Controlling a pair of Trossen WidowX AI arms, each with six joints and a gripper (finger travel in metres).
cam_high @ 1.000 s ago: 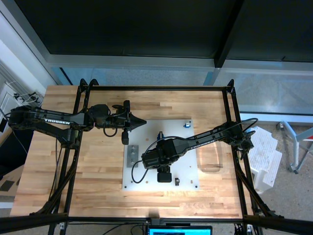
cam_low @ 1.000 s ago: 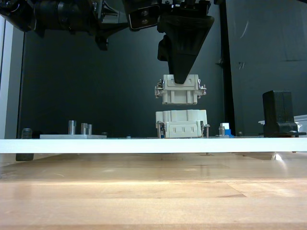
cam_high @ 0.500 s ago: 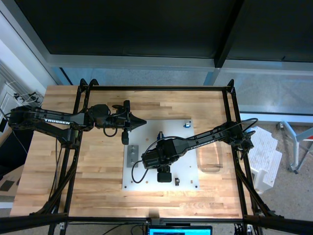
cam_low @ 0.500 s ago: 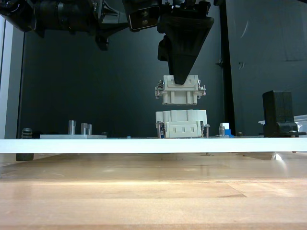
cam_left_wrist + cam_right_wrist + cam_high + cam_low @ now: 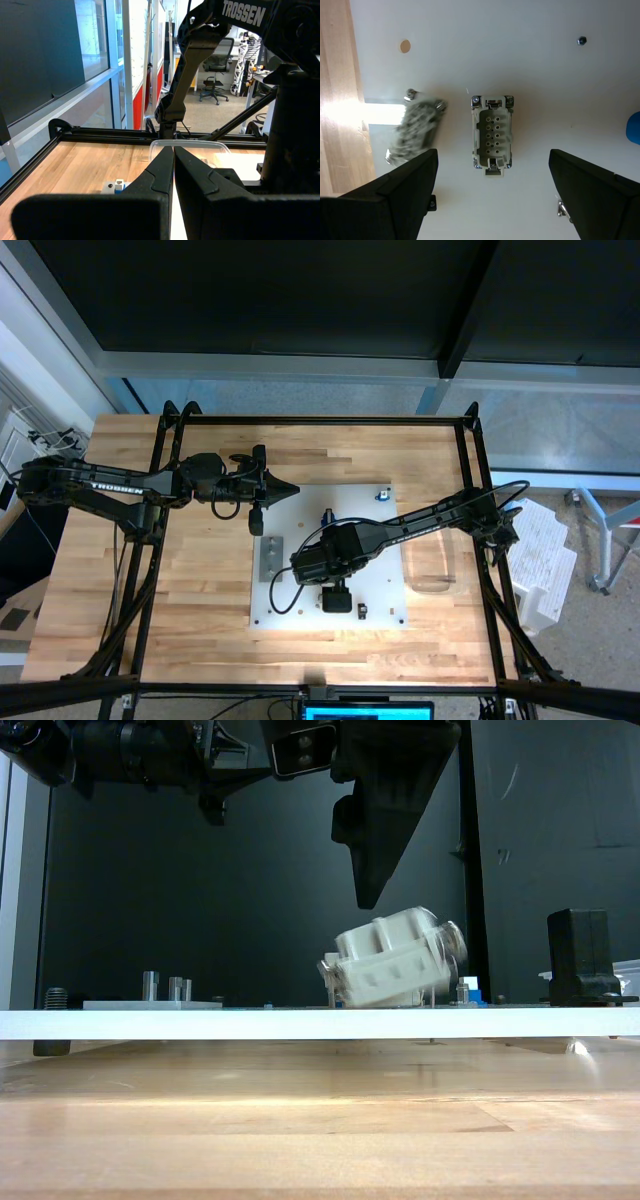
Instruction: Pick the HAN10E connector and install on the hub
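One worry: the HAN10E connector [image 5: 415, 131], loose and tilted beside the socket [image 5: 491, 136] under the gaping right hand [image 5: 493, 160], may roll off the hub [image 5: 520, 60]; left hand [image 5: 173, 165], pinched together, hovers by the hub's far-left corner.

You've got the HAN10E connector [image 5: 415, 131], grey-beige with silvery screw ends, blurred and tilted, loose on the hub [image 5: 530, 60] just beside its beige socket [image 5: 491, 134], not seated. Your hub's a flat white plate on the table [image 5: 200, 590].
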